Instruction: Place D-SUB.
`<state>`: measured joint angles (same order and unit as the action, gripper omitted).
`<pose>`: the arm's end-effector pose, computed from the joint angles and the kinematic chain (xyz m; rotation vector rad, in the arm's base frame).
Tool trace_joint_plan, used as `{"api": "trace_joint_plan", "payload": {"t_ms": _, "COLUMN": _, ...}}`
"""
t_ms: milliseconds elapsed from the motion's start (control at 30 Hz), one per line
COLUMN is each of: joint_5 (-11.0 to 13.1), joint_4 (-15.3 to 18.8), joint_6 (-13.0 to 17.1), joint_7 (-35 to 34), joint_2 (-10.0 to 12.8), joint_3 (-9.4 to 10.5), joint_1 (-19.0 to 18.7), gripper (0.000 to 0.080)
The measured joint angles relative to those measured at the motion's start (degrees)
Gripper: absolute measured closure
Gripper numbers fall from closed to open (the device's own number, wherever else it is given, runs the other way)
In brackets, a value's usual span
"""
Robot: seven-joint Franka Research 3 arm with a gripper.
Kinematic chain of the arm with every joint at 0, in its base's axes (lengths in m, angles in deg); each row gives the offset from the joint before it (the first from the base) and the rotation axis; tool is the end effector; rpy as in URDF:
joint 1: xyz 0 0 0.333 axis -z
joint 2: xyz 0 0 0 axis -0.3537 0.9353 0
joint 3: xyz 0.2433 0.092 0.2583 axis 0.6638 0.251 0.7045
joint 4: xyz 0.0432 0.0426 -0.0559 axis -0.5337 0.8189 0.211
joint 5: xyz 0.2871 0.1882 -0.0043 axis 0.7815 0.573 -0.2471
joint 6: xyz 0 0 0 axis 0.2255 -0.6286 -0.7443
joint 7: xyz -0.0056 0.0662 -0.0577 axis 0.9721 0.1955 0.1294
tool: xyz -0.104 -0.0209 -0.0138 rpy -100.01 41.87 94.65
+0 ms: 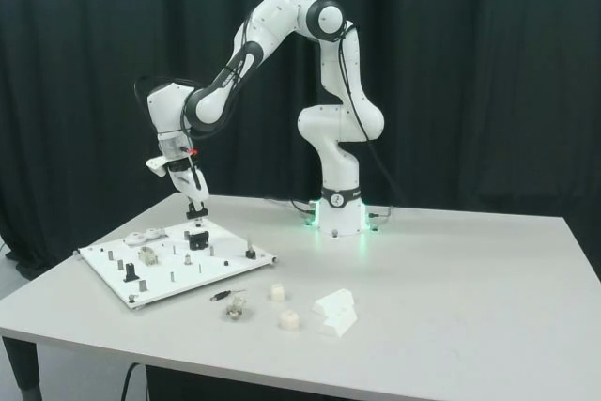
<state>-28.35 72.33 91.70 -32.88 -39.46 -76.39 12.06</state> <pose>0.3005 -0.3449 0.3895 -2.1537 2.1781 0.2877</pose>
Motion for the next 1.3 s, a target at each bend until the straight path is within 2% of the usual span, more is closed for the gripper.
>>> {"api": "trace_joint_plan", "payload": {"t_ms": 300, "joint_5": -0.7, "joint_4": 0.0, "joint_6": -0.1, "joint_7": -0.4, "joint_2": -0.5, "joint_3": 0.05, "joint_1": -0.1, "gripper": 0.0647}}
{"api": "trace_joint_plan", "payload": {"t_ms": 1300, "joint_5": -1.0, "joint_4": -0.3, "joint_6": -0.1, "joint_7": -0.9, "joint_2": -0.6, "joint_3": 0.07, "joint_1": -0.7, "gripper": 0.0647}}
